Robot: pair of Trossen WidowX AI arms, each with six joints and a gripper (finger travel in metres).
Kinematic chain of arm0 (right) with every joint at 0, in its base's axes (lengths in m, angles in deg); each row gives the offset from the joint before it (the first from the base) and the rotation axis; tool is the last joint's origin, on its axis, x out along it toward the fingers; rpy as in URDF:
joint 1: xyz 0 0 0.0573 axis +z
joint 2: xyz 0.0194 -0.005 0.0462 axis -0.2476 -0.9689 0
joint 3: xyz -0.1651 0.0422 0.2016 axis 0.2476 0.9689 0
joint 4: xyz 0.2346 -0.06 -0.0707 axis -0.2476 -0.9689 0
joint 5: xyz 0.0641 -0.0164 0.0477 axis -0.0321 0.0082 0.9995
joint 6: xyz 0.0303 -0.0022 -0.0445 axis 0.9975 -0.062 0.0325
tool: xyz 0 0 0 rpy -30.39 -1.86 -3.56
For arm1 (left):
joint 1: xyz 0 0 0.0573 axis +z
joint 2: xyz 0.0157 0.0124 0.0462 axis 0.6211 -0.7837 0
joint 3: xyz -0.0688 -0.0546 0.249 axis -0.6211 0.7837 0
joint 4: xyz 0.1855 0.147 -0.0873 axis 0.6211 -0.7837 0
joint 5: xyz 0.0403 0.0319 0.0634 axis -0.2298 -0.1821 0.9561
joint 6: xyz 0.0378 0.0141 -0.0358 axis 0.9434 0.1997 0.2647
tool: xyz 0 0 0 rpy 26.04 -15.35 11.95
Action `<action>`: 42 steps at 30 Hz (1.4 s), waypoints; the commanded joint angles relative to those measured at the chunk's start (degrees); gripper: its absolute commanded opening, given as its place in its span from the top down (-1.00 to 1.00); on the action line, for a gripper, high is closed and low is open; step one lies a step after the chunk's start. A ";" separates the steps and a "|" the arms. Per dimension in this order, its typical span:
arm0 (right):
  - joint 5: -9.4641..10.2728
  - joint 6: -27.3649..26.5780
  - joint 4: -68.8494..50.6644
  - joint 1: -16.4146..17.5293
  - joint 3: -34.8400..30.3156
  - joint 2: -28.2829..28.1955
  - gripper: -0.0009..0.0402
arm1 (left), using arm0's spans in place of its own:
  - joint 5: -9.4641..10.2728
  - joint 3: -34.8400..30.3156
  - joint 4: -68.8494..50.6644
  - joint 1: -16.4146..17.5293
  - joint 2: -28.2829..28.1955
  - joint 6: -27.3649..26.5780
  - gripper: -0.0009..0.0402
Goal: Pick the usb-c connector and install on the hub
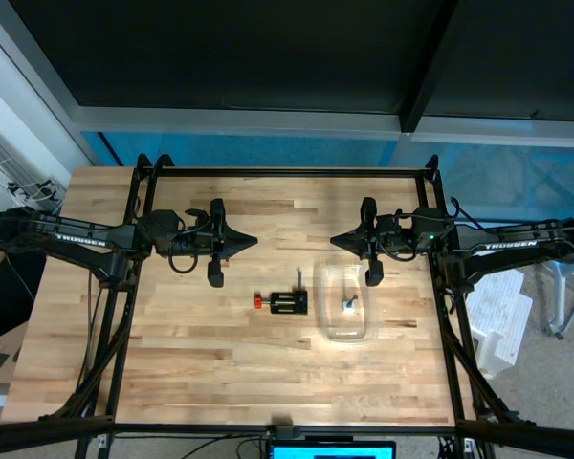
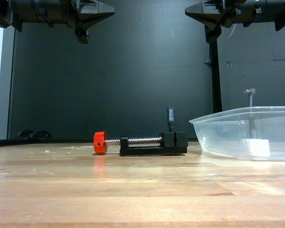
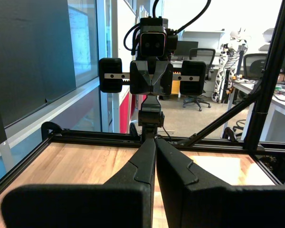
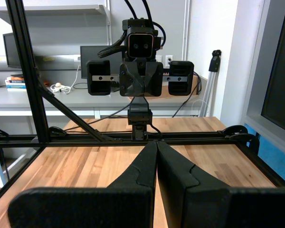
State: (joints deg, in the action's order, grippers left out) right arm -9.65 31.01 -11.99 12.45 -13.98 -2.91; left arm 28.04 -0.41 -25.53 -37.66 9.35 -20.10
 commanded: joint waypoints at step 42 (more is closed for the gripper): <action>-2.12 9.68 -74.27 14.19 -22.56 -14.97 0.80 | 0.00 0.00 0.02 0.02 0.00 0.02 0.96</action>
State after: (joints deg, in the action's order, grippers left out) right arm -11.59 39.92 -85.74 26.57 -36.56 -17.49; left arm 28.07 -0.41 -25.51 -37.66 9.38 -20.10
